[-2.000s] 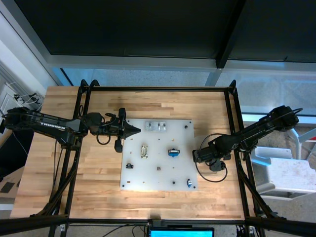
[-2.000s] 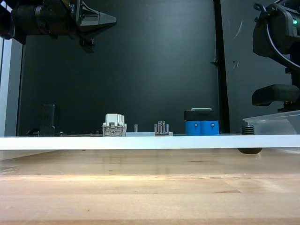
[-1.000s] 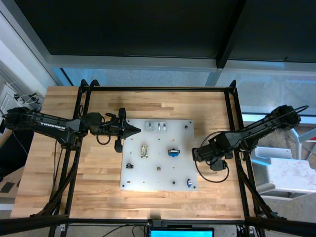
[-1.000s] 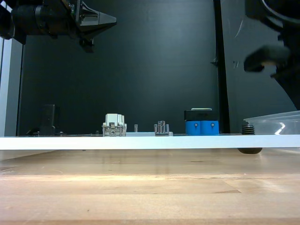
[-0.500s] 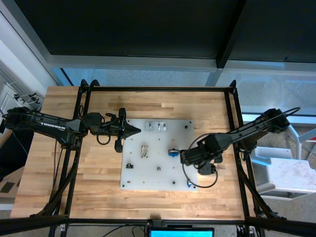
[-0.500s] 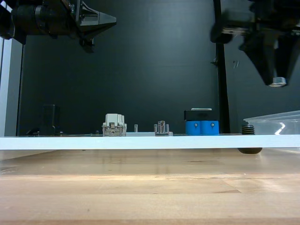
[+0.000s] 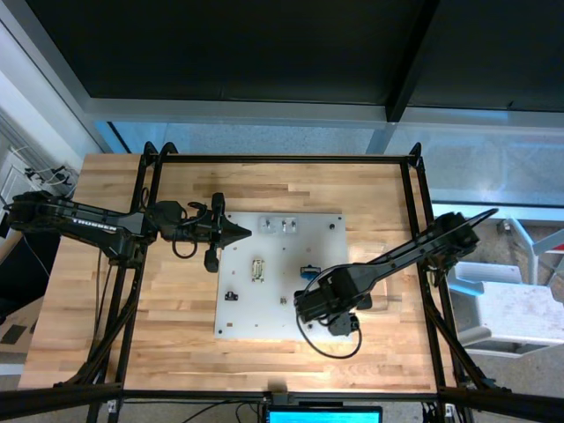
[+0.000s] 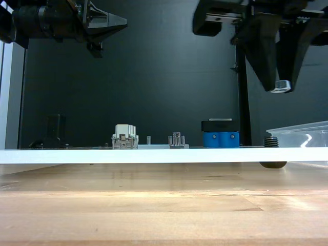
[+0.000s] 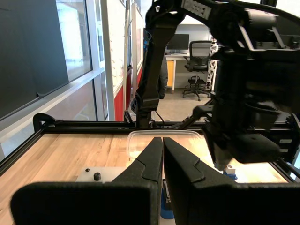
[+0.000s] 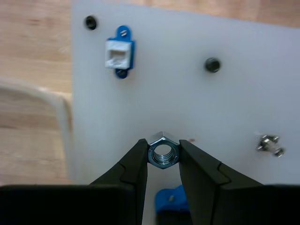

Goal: Pick the M12 fastener and fasten on the M12 threads

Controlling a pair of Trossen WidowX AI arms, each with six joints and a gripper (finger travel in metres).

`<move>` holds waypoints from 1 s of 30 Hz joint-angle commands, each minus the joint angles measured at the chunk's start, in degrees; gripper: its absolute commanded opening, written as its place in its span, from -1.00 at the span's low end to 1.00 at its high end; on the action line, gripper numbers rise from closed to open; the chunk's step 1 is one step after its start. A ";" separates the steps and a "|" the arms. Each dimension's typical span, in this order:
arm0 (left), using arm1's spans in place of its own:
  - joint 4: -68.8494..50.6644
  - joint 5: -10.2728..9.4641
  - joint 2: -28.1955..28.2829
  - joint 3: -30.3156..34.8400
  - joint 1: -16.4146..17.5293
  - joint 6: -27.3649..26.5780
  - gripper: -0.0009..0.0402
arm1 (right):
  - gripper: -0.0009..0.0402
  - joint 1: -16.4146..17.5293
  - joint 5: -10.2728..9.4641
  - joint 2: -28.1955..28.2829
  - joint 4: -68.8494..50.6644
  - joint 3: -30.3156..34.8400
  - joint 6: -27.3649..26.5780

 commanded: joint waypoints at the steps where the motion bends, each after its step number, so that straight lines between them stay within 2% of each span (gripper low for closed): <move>1: 0.02 0.02 0.00 0.02 0.00 0.00 -0.96 | -0.78 0.28 -0.15 3.08 -0.04 3.30 0.00; 10: 0.02 0.00 0.00 0.02 0.02 0.00 -0.96 | -0.78 1.60 -0.66 8.57 0.31 8.15 -0.02; 20: 0.02 0.00 0.00 0.02 0.00 0.00 -0.96 | -0.78 2.32 -0.74 10.27 2.21 8.28 -0.09; 23: 0.00 0.02 0.00 0.02 0.00 0.00 -0.96 | -0.78 2.40 -1.84 11.02 3.45 8.28 -0.09; 30: 0.02 0.00 0.00 0.02 0.00 0.00 -0.96 | -0.78 2.47 -1.77 12.24 4.52 8.28 -0.11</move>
